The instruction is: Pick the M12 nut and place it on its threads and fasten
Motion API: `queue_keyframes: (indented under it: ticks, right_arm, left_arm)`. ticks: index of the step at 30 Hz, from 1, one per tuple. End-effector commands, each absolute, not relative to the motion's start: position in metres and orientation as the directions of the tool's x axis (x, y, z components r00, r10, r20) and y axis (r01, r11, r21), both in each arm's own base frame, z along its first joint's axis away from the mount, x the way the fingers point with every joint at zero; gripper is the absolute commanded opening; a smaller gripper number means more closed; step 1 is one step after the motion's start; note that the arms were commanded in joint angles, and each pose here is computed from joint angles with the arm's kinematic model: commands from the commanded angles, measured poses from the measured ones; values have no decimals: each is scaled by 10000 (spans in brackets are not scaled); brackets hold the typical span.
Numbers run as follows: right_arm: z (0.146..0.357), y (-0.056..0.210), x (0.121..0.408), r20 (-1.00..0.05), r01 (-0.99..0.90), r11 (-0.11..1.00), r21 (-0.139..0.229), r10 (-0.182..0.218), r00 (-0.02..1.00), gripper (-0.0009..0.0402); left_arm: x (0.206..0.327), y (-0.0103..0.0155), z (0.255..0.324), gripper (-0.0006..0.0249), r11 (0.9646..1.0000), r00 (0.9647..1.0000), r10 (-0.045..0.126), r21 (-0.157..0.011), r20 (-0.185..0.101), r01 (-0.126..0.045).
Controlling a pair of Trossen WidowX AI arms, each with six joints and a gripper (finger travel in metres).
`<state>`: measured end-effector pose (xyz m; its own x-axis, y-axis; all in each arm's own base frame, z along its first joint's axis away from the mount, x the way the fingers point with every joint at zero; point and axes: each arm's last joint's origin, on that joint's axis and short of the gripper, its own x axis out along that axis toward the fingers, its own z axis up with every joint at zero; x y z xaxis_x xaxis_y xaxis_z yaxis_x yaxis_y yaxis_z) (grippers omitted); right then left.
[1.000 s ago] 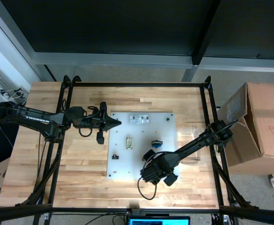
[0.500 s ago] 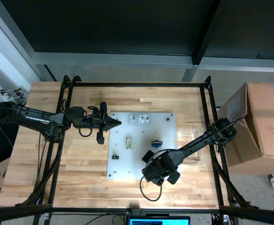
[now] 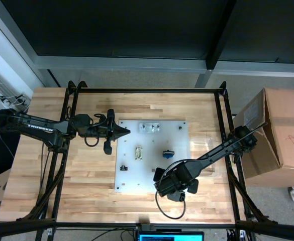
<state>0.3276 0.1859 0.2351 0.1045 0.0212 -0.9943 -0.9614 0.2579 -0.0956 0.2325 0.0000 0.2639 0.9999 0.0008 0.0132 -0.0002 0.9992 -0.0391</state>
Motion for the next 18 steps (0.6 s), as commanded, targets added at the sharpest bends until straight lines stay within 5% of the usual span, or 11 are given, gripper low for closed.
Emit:
queue_keyframes:
  ticks: [1,18]
  right_arm:
    - [2349,1878,3270,-9942,-9704,2217,-959,260,1042,0]
    - [2239,1903,3343,-9936,-9915,766,-1053,335,1081,0]
  left_arm:
    - [2326,0,2640,0,9992,9999,4,-391,135,1]
    - [2326,0,2640,0,9992,9999,4,-391,135,1]
